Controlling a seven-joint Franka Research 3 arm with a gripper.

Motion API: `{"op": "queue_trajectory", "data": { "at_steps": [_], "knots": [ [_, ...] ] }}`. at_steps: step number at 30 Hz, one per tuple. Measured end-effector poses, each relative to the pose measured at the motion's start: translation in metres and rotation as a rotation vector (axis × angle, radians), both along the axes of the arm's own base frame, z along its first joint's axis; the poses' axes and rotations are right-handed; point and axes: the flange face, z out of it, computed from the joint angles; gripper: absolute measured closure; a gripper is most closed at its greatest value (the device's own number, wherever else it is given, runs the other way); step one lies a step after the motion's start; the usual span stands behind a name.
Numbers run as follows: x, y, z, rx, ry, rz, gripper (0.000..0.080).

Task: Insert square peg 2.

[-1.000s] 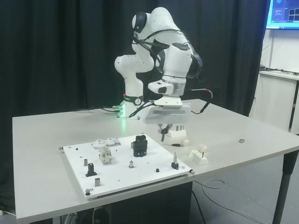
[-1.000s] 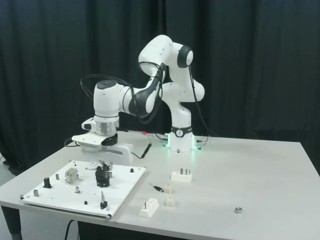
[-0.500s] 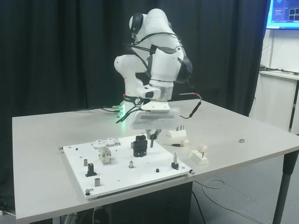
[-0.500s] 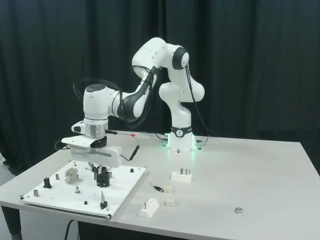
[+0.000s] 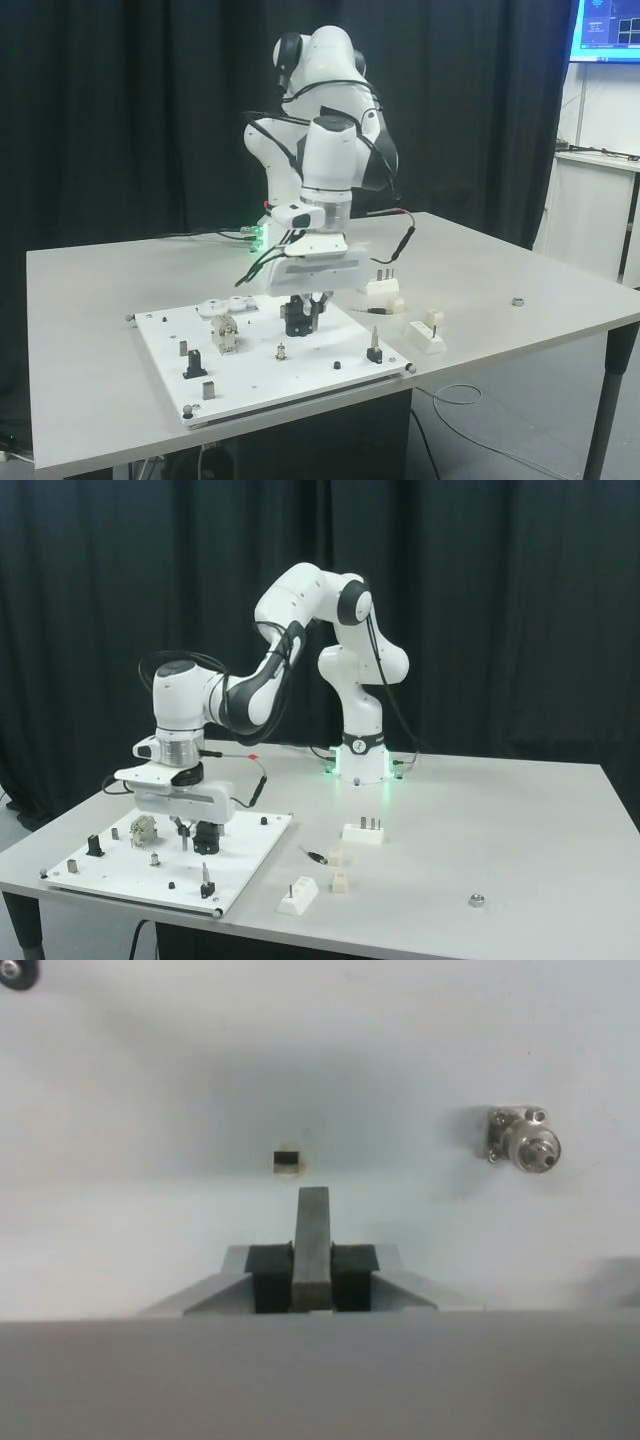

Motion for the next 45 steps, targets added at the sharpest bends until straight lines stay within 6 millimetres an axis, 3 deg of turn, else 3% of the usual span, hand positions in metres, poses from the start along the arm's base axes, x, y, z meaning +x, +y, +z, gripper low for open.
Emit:
{"op": "queue_trajectory", "data": {
  "at_steps": [45],
  "knots": [
    [0.000,-0.001,-0.029,0.051,0.005,-0.030,0.0727]
  ]
}}
